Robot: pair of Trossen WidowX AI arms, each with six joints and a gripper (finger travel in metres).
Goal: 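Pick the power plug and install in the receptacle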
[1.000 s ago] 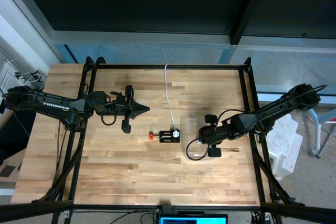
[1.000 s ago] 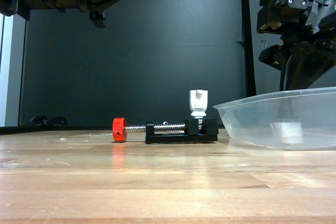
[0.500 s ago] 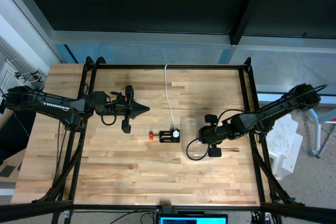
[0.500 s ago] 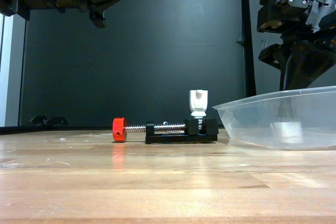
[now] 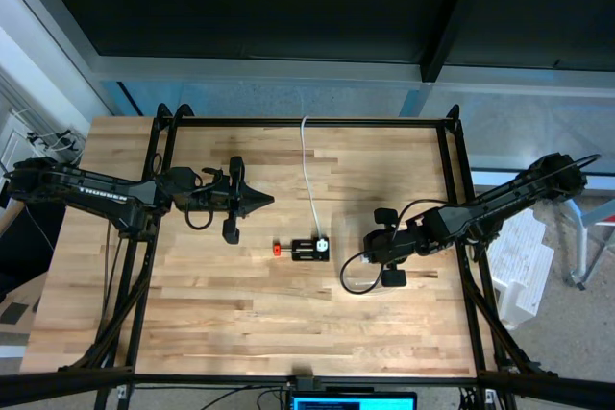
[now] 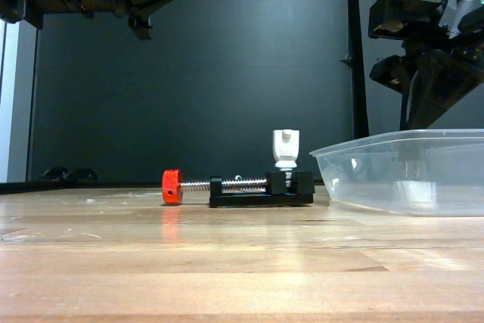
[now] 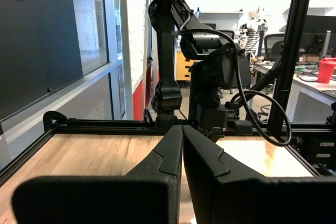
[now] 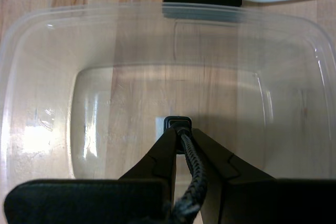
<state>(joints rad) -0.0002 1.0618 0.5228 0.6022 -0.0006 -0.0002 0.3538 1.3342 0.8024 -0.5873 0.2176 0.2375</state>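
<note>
The power plug (image 8: 177,123), small and black with a braided black wire tail, sits pinched between the tips of my right gripper (image 8: 178,132), which is shut on it over the clear plastic tray (image 8: 31,40). The receptacle (image 6: 285,145), white and round-faced, stands upright in a black clamp block (image 6: 261,190) with a red knob (image 6: 172,187), just left of the tray (image 6: 393,175). In the high view the receptacle (image 5: 324,245) lies between both arms. My left gripper (image 5: 266,201) hovers shut, high and to the left of the clamp, holding nothing.
A long white cable (image 5: 309,175) runs from the receptacle to the table's far edge. A black frame rail (image 5: 307,123) borders the board. A loop of black cable (image 5: 354,280) hangs under the right arm.
My right gripper has risen a little above the tray floor. The white piece seen through the tray wall in the low view no longer shows there. The left arm has not moved.
</note>
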